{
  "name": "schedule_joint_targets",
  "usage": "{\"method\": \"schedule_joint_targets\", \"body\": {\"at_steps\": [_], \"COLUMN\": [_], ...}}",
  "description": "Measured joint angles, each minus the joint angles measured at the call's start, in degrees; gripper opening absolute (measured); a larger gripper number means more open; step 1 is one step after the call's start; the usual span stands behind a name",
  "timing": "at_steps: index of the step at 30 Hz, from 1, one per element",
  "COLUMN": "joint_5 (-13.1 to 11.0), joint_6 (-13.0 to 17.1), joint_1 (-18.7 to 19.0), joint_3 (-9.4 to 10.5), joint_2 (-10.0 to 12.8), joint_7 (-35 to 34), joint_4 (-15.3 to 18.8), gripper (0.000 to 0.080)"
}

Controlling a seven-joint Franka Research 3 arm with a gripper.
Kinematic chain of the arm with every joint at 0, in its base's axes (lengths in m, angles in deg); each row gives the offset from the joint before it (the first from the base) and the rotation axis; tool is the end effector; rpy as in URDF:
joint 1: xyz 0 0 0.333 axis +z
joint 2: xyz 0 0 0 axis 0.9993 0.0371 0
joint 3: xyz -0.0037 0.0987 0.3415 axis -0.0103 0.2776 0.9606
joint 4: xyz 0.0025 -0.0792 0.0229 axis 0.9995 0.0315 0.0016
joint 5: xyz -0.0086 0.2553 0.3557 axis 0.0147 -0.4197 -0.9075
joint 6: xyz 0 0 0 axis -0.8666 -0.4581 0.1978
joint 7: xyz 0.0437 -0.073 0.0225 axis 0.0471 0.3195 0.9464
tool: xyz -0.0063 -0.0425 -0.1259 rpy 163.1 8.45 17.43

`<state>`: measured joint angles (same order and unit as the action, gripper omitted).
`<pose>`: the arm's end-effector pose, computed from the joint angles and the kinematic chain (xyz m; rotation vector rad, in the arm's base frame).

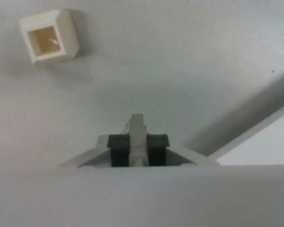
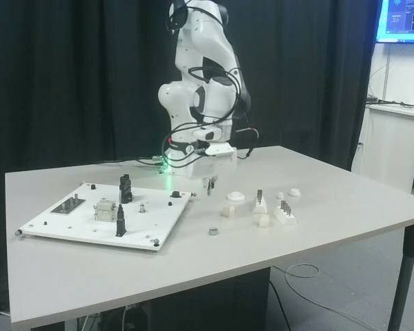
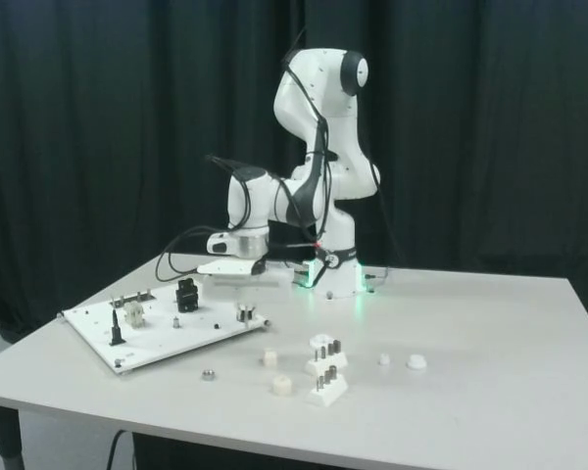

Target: Place Ethernet.

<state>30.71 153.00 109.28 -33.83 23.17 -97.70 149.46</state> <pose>0.4964 -0.1179 0.2308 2.9519 -0.7631 -0.0132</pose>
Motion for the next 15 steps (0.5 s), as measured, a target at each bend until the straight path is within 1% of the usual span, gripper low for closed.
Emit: {"method": "schedule_joint_targets", "body": {"at_steps": [7,8,13,14,15], "joint_5": [-0.2,-0.2,-0.2,-0.2,-0.2], "joint_6": [1.0,1.0,1.1,1.1,1.2], "joint_1": [0.0,0.0,0.0,0.0,0.0], "joint_3": [0.39,0.46,0.77,0.83,0.88], "joint_2": [1.8,2.0,2.6,2.6,2.7], "joint_7": [0.0,0.0,0.0,0.0,0.0], "joint_4": [-0.4,-0.4,-0.6,-0.7,-0.7], "gripper": [0.0074,0.0364,0.0364,0.0674,0.0674]}}
